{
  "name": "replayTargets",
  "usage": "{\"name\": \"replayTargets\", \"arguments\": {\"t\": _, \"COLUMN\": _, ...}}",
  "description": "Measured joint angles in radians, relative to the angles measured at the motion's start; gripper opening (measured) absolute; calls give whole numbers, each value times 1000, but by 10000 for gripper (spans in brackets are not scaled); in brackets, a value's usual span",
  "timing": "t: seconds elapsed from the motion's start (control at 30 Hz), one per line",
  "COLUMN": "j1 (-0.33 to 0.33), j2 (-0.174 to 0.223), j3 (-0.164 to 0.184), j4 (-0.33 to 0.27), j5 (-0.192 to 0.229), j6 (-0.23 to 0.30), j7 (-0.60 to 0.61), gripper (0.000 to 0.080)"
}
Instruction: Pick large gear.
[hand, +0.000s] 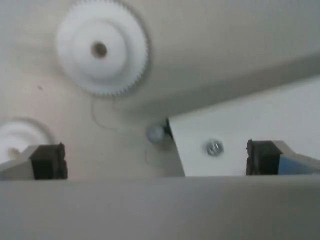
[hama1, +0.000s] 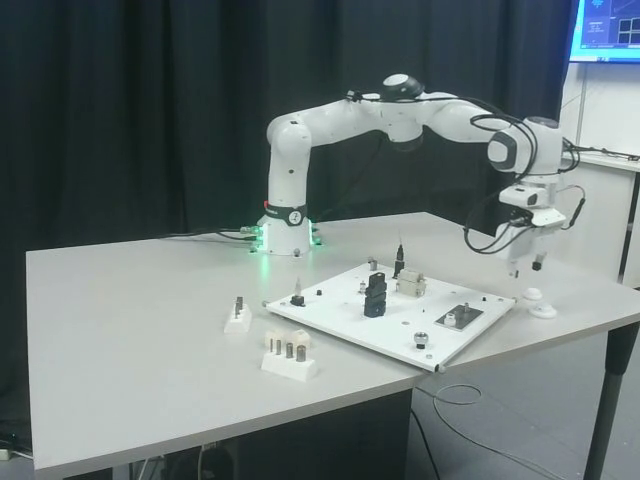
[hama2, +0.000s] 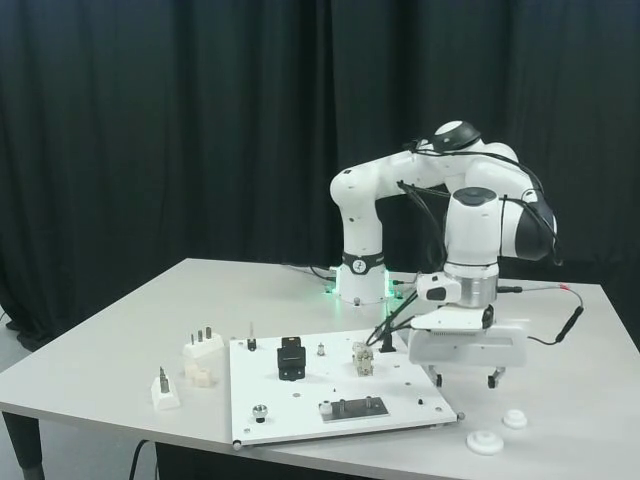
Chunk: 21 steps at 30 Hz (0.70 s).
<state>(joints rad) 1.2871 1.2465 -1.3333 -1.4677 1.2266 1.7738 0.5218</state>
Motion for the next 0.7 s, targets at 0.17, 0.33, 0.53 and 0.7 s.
{"name": "replayTargets", "arguments": {"t": 0.17, "j1": -55, "j2": 0, "j3": 37, "j4": 68, "j5": 0, "j6": -2, "j7": 15, "gripper": 800}}
{"name": "replayTargets", "arguments": {"t": 0.33, "j1": -99, "j2": 0, "j3": 76, "j4": 123, "j5": -3, "j6": -13, "j7": 41, "gripper": 800}}
{"name": "replayTargets", "arguments": {"t": 0.53, "j1": -130, "j2": 1, "j3": 121, "j4": 173, "j5": -23, "j6": -14, "j7": 84, "gripper": 800}}
{"name": "replayTargets", "arguments": {"t": 0.7, "j1": -142, "j2": 4, "j3": 154, "j4": 203, "j5": -55, "j6": 2, "j7": 145, "gripper": 800}}
